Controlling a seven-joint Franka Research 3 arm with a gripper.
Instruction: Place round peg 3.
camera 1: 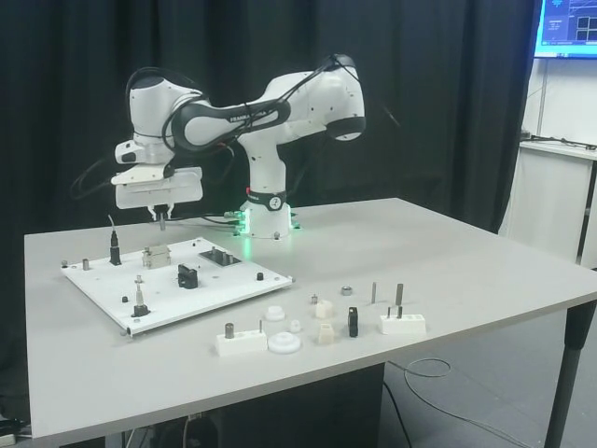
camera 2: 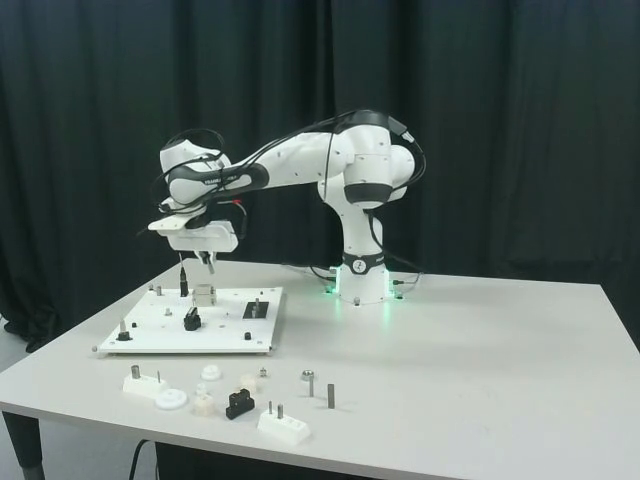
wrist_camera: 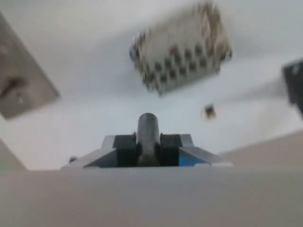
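Round peg 3 (wrist_camera: 148,137) is being gripped between the closed jaws of the gripper (camera 1: 160,214) — held upright, left of centre in the first room view, above the white board (camera 1: 224,280) and the grey connector block (wrist_camera: 180,47).

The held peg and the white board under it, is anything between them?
No. In the first room view the round peg, clamped in the gripper, hangs over the white board with only open air below; the connector block sits just beneath.
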